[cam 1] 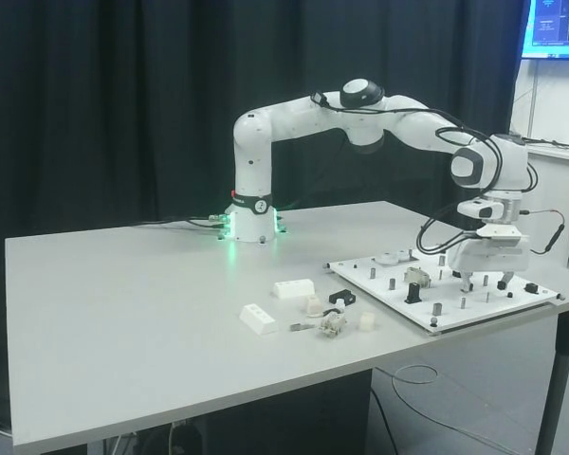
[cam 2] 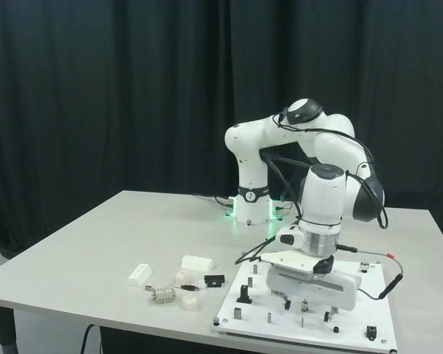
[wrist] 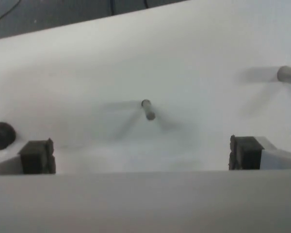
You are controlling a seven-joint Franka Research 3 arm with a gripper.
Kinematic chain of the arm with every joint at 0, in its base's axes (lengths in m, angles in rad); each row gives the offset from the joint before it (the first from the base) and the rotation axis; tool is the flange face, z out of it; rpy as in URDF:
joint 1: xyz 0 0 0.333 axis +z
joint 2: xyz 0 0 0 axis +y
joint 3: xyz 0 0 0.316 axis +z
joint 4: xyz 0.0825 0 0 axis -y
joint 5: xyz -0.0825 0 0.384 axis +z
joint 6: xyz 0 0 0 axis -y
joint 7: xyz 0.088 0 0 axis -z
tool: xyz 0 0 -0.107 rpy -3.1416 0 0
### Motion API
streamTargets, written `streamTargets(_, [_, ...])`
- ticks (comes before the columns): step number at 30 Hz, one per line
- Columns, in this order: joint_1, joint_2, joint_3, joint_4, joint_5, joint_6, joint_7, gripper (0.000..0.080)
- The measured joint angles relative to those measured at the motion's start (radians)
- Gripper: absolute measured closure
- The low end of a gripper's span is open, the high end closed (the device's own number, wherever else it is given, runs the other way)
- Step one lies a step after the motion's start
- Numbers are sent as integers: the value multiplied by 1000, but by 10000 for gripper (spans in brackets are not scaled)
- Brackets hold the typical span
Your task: Remove round peg 1.
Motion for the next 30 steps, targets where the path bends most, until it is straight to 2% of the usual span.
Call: streamTargets(30, [-89,1,58,70,-11,16,0,3])
